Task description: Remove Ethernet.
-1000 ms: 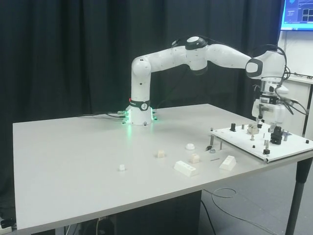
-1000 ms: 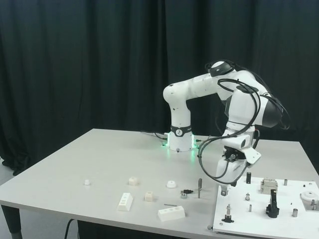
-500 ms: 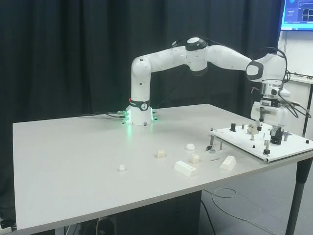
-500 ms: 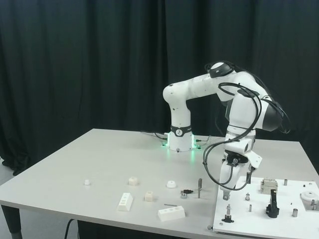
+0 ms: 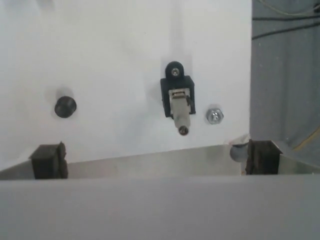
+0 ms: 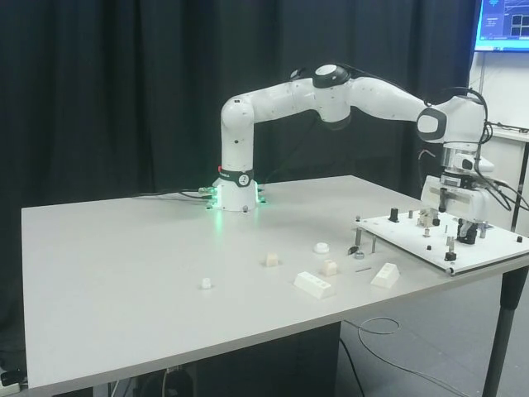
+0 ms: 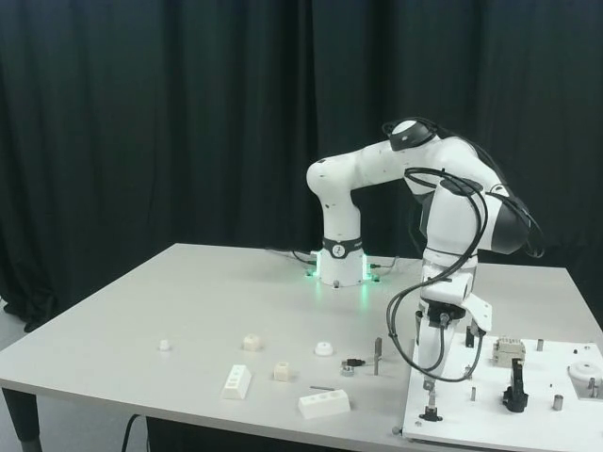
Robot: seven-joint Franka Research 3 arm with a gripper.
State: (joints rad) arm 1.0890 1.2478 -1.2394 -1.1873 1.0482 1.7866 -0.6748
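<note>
A: Upper centre of the wrist frame: Ethernet plug (image 5: 179,104) in its black socket (image 5: 177,90) on the white board (image 5: 110,60).

B: Gripper (image 5: 150,165) fingers spread wide, hovering above it, no contact.

From both room cameras I can't make out the Ethernet plug (image 5: 180,107) on the white board (image 6: 488,248); my jaws hide behind the wrist.

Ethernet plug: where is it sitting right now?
In the wrist view the Ethernet plug is seated in its black holder on the white board, beside a hex nut, ahead of the open gripper.
</note>
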